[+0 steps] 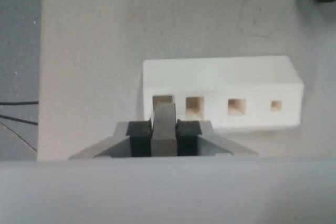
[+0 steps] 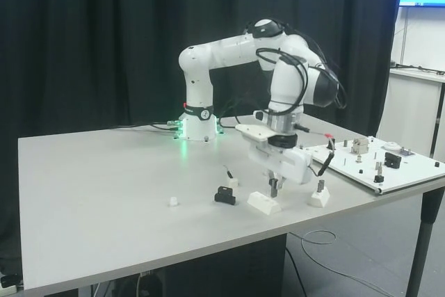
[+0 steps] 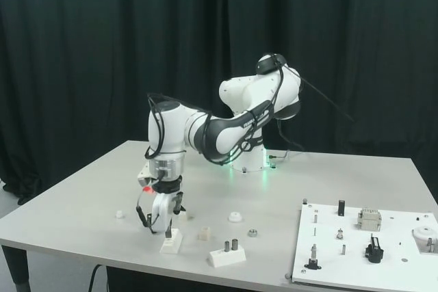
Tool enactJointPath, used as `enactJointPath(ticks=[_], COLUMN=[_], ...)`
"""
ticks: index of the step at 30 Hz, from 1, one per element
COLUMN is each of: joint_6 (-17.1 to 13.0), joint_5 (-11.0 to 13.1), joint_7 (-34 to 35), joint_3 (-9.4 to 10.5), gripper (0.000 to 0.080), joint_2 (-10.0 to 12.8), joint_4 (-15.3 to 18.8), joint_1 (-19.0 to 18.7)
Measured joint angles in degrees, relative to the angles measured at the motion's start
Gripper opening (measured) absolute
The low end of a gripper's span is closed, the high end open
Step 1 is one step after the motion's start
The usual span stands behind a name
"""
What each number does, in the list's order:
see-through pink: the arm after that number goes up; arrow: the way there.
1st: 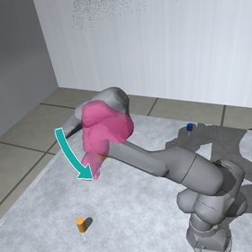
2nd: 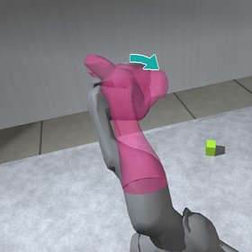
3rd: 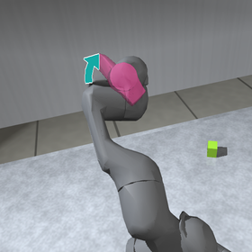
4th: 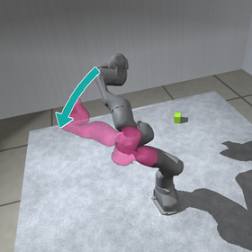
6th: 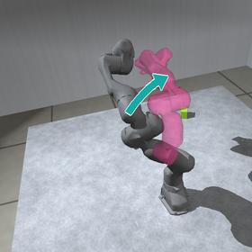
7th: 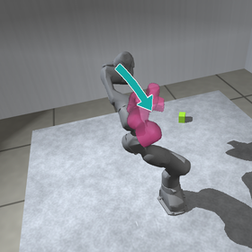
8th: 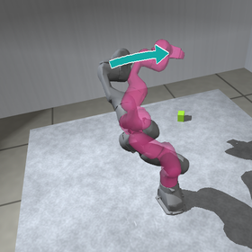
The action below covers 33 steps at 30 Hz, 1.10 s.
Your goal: Insert square peg 4.
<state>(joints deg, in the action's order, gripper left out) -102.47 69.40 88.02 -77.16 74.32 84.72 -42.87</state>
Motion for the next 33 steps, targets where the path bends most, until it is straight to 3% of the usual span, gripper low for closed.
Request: enactJointPath(ticks=[12, 24, 33], joint_6=[2.6, 2.6, 3.2], joint_5=[0.1, 0.2, 1.1], joint_7=[0.0, -0.3, -4.4], joint_3=[-2.76, -3.20, -3.21], gripper=[0.0098, 0.0098, 0.0098], joint_2=[-0.5, -0.5, -0.5], joint_4=[-0.1, -0.2, -0.2], joint_1=[-1.3, -2.0, -2.8])
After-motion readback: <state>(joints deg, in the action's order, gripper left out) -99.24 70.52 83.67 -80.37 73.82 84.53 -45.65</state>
